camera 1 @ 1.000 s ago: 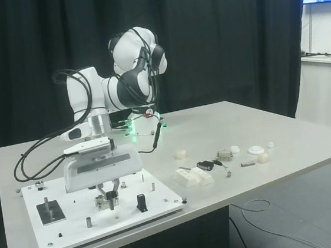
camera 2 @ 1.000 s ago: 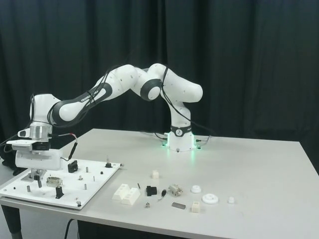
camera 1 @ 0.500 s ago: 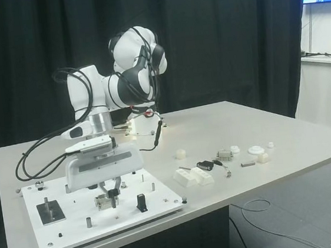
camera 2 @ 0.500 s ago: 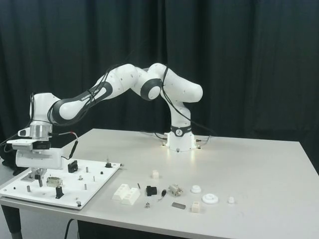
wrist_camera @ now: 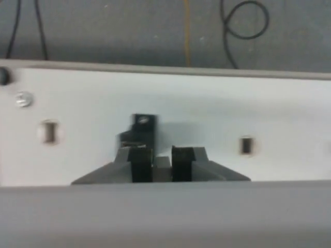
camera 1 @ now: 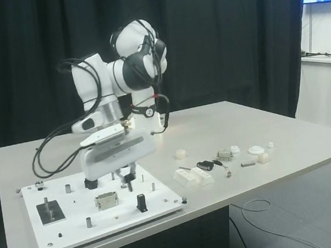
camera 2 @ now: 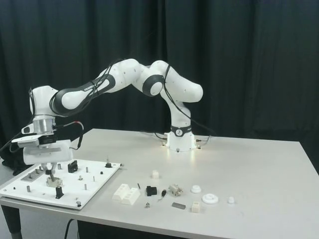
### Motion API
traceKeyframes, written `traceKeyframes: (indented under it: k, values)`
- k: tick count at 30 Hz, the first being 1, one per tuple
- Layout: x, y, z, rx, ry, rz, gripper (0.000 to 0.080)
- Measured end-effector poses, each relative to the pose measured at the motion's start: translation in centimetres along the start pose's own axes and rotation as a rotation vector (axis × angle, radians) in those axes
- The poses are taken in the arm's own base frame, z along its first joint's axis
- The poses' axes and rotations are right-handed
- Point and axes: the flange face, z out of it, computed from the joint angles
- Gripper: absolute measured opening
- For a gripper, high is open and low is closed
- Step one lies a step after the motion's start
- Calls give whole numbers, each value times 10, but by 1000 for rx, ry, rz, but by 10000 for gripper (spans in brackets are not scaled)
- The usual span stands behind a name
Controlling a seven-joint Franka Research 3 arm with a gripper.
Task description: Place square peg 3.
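No text, label, brand, number or sign can be read on anything in view.

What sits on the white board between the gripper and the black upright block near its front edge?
First room view: only bare white board separates gripper from black block.

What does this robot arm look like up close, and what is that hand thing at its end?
The arm is white, built of rounded segments with black bands at the joints, on a white base. Black cables loop beside it down to the wrist. The gripper is a wide white block with two short black fingers.
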Motion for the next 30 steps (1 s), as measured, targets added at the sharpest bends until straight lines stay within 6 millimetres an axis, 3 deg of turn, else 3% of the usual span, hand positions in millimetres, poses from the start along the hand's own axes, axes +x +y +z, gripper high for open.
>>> traceKeyframes:
  k: [17,30]
  values:
    - [-53,-85,-18,-48,-183,18,76]
    - [-110,-159,-2,-98,-264,48,76]
